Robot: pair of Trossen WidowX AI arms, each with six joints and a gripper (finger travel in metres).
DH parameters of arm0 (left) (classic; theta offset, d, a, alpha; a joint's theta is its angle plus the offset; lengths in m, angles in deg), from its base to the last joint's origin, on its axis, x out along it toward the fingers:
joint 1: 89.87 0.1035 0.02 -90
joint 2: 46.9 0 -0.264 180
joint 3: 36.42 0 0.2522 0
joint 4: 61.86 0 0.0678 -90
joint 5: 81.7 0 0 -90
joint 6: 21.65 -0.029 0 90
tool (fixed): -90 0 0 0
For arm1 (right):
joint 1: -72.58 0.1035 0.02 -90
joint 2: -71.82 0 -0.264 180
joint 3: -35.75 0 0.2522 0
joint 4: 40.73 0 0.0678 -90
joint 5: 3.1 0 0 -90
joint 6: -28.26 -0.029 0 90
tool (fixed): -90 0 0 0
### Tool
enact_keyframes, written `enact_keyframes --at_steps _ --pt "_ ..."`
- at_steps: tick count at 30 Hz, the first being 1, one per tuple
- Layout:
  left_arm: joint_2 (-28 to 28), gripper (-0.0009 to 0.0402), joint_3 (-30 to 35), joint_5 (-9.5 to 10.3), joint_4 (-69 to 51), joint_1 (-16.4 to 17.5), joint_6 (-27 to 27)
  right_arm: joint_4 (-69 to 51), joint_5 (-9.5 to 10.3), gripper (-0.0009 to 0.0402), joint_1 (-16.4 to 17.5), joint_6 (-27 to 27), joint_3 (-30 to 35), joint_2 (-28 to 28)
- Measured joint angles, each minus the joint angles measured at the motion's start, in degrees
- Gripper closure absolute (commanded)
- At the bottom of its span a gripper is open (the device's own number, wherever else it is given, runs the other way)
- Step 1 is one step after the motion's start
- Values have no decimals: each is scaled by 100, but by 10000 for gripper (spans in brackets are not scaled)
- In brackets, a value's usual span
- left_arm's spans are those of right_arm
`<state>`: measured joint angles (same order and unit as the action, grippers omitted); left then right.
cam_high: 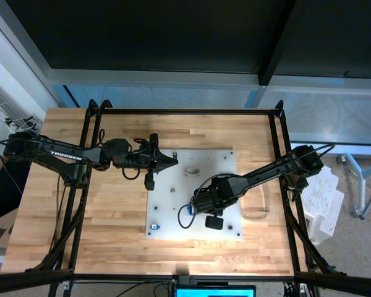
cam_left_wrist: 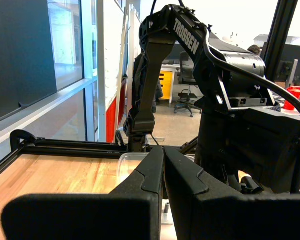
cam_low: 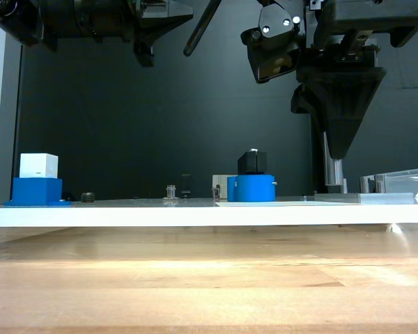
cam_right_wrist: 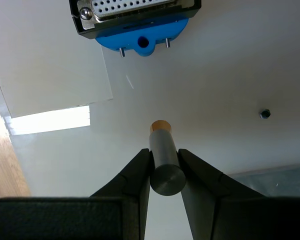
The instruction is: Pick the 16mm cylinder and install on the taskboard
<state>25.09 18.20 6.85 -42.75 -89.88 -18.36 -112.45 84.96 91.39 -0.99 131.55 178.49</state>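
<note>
- The right gripper (cam_right_wrist: 163, 153) hangs nose-down over the taskboard (cam_right_wrist: 220, 70), a little toward 4 o'clock from its centre in the high view. Its jaws are narrow and pinch the 16mm cylinder (cam_right_wrist: 166, 177) by its upper part, with the peg pointing down at the white surface.
- A tan round patch sits at the peg's far end. It may be the receiving hole or the peg's own face, and the pictures do not show whether the tip has entered anything.
- Main risk: the peg is smooth and held by two slim fingers only. A slight tilt or sideways offset at the hole would likely jam it on the rim or make it slide up through the grip.
- Opening the jaws before the peg is seated could let it topple and roll across the board.
- Open room: bare board surrounds the peg. The blue connector mount (cam_right_wrist: 140, 37) lies well ahead of it, and a small hex fastener (cam_right_wrist: 264, 114) is well apart to one side.
- The blue knob (cam_low: 254, 188) stands near the descending fingers in the low view, so any sideways correction toward it is tight.
- The clear tray (cam_high: 257, 204) lies just off the board's 3 o'clock edge, under the right arm.
- The left gripper (cam_left_wrist: 163, 152) hovers high over the board's 10 o'clock edge. Its fingers are pressed together on nothing, clear of the work.
</note>
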Motion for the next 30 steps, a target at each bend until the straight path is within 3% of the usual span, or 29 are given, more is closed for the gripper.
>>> enact_keyframes --at_steps 30 --pt "0 393 -2 -2 -4 0 0 129 -15 390 -7 17 -24 162"
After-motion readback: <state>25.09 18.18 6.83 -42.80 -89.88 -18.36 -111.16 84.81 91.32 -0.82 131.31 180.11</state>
